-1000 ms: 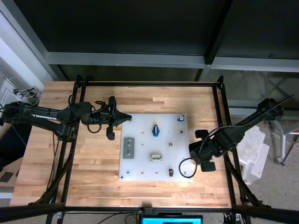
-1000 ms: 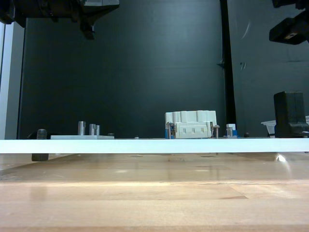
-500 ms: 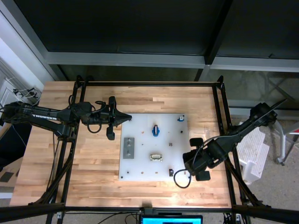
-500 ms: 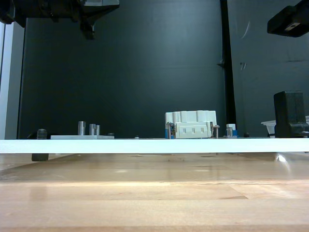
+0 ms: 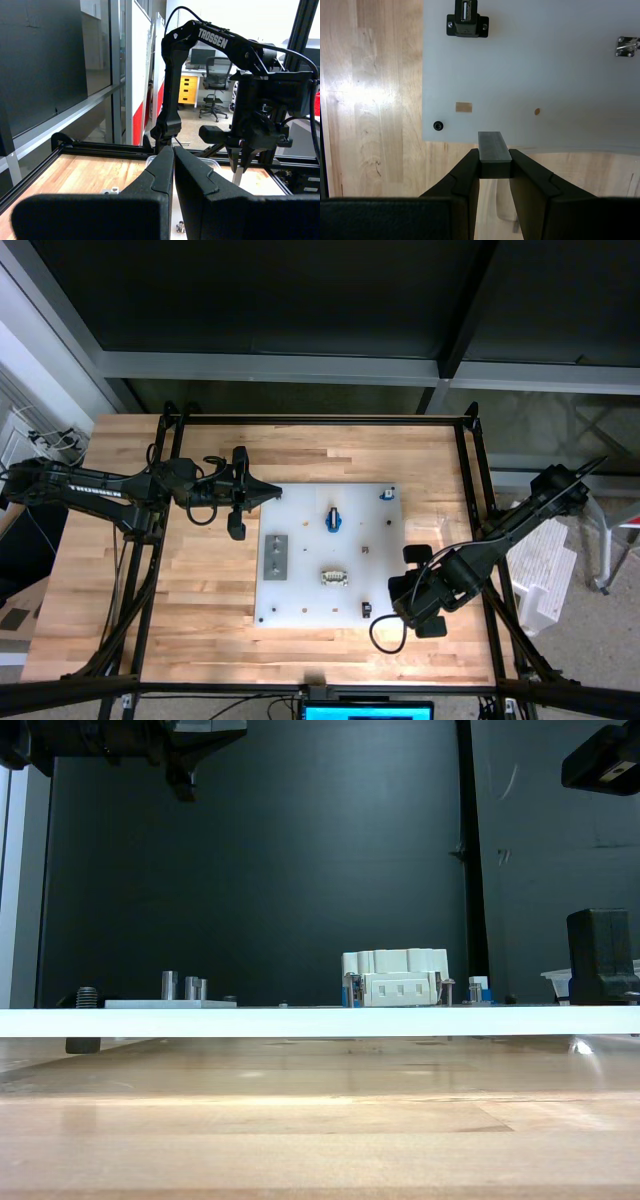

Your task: Pick the 16mm bar and install on taskboard

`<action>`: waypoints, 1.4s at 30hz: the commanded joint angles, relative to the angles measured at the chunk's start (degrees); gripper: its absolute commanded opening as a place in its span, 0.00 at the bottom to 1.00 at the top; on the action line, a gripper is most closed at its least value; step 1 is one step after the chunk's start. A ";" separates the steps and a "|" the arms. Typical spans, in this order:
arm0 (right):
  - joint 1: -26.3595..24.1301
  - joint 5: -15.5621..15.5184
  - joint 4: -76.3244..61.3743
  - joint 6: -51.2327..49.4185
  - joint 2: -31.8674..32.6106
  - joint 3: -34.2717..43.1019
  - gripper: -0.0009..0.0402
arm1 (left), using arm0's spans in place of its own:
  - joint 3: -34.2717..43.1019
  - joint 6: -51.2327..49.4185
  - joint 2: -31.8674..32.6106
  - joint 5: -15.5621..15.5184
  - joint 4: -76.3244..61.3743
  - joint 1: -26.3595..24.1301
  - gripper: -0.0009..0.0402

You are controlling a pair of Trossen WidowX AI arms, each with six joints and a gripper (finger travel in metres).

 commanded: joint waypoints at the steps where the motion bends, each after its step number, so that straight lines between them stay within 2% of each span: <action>1: 0.24 0.00 -0.04 0.07 1.22 1.05 0.06 | 0.00 0.02 0.02 0.00 -0.02 0.00 0.02; 42: 1.22 0.22 1.05 3.08 4.15 2.16 0.06 | 0.00 0.02 0.02 0.00 0.00 0.00 0.02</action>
